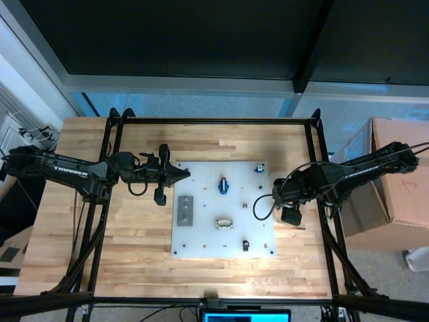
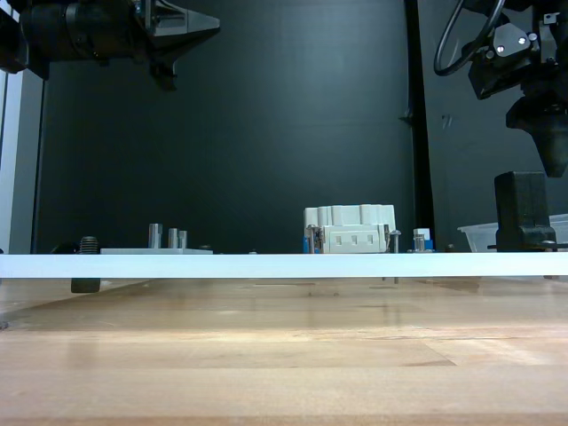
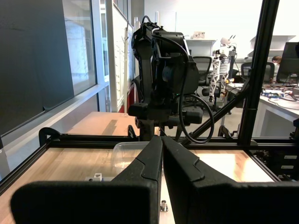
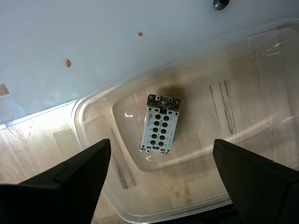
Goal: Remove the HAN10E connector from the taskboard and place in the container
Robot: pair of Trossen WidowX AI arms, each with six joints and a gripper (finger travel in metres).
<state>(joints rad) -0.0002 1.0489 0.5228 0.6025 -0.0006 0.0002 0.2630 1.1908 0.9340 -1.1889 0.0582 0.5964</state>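
The HAN10E connector (image 4: 160, 124), a pale grey block with two rows of pin holes, lies flat and free on the floor of the clear plastic container (image 4: 93, 116), held by nothing. My right gripper (image 4: 160, 144) hangs open straight above it, at the board's right edge in the high view (image 1: 289, 215). A similar pale connector part (image 1: 224, 223) is still seated upright on the white taskboard (image 1: 201, 235), also visible in the low view (image 2: 351, 229). My left gripper (image 1: 182, 174) hovers shut and empty over the board's far left corner, its fingertips (image 3: 156, 144) pressed together.
On the board stand a grey metal block (image 1: 185, 209), a blue fitting (image 1: 224, 184) and small black parts (image 1: 246, 245). A black frame (image 1: 214, 121) rings the table. A cardboard box (image 1: 395, 194) stands off the right side.
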